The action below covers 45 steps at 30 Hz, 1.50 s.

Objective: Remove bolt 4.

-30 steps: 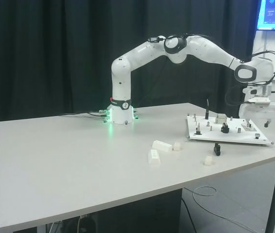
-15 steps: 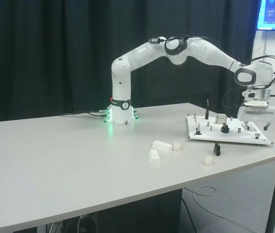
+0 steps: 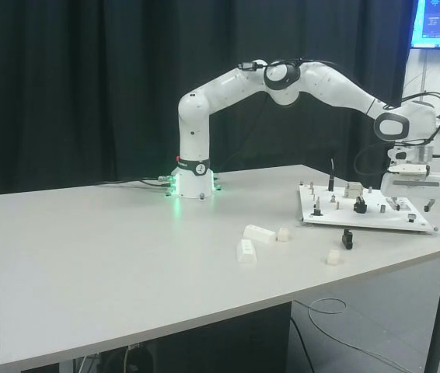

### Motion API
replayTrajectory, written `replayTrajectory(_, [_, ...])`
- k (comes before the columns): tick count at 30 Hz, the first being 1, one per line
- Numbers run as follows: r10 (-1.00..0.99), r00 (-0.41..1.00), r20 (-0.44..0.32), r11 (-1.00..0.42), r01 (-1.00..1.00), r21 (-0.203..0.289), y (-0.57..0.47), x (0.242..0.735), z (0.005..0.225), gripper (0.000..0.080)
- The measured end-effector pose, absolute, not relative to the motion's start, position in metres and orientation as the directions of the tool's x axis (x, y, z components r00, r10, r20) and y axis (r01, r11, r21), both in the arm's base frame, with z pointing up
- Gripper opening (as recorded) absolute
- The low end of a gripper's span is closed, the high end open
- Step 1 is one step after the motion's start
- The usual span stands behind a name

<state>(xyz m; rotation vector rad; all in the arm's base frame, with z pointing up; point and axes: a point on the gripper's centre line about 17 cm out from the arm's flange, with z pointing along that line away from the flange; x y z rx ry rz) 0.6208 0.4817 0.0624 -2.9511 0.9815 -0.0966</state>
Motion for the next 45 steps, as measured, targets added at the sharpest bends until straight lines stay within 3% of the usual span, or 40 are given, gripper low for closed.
replayTrajectory(18, [-0.642,0.764,0.058,-0.766,-0.638,-0.076,0.485,0.627,0.044,0.0800])
replayTrajectory(35, [-0.616,0.785,0.065,-0.787,-0.612,-0.078,0.481,0.631,0.040,0.0799])
replayTrajectory(36, [-0.617,0.784,0.065,-0.787,-0.612,-0.077,0.481,0.632,0.040,0.0524])
replayTrajectory(41, [-0.619,0.782,0.064,-0.785,-0.615,-0.073,0.478,0.632,0.040,0.0524])
replayTrajectory(42, [-0.620,0.782,0.063,-0.784,-0.616,-0.072,0.477,0.632,0.039,0.0362])
replayTrajectory(45, [-0.621,0.781,0.062,-0.783,-0.618,-0.070,0.476,0.633,0.039,0.0362])
